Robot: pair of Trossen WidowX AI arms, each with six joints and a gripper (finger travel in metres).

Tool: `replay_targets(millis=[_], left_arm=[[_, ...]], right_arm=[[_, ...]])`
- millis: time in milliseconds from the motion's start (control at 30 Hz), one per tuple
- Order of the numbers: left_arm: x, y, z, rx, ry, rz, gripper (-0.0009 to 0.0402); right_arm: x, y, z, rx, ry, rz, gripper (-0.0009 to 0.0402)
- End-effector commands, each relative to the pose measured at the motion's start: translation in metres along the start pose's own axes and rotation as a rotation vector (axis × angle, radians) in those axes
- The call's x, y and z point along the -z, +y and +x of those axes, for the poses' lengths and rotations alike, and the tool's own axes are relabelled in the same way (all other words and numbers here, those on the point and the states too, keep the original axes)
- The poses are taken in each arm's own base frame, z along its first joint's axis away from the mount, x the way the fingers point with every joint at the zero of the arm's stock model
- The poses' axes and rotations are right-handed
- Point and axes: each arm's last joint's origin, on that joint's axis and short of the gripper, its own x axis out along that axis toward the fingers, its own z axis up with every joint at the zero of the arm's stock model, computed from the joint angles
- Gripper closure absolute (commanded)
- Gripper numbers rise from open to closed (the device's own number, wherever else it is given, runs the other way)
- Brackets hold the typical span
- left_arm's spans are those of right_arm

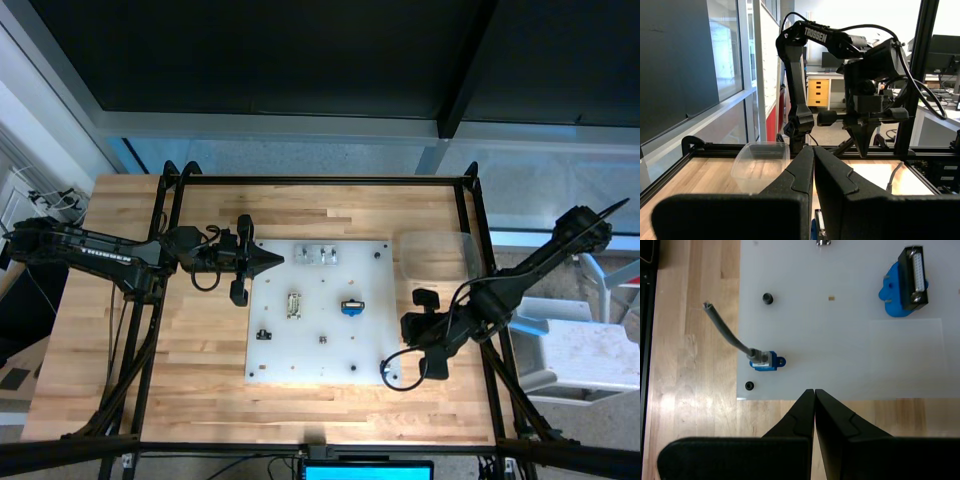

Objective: Remove the rj45 connector and place it in the container

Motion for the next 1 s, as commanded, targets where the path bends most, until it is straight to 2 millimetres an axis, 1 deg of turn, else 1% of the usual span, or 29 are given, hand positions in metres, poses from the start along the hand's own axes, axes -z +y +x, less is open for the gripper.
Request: replay_targets(millis=[33,167,300,767,867,1000], left_arm=[[0.000,0.000,0.000,0.000,0.000,0.000,0.0393],[0.000,0.000,0.000,0.000,0.000,0.000,0.0393],[0.000,0.000,0.000,0.000,0.000,0.000,0.0393],[0.000,0.000,0.000,0.000,0.000,0.000,0.0393],[0.000,0.000,0.000,0.000,0.000,0.000,0.0393],[0.000,0.000,0.000,0.000,0.000,0.000,0.0393]], right_arm=[[-0.002,0.009,0.000,0.010,0.020,-0.012,0.0392],[-0.007,0.023,0.003,0.007,0.036,-0.035,0.0372],[-0.011,0.032,0.008,0.010,0.048,-0.040,0.0334],[-0.011,0.041,0.024,0.029,0.071,-0.037,0.0199],[-0.012,0.042,0.026,0.024,0.066,-0.038,0.0184],[-0.013,0.043,0.026,0.018,0.058,-0.036,0.0181]])
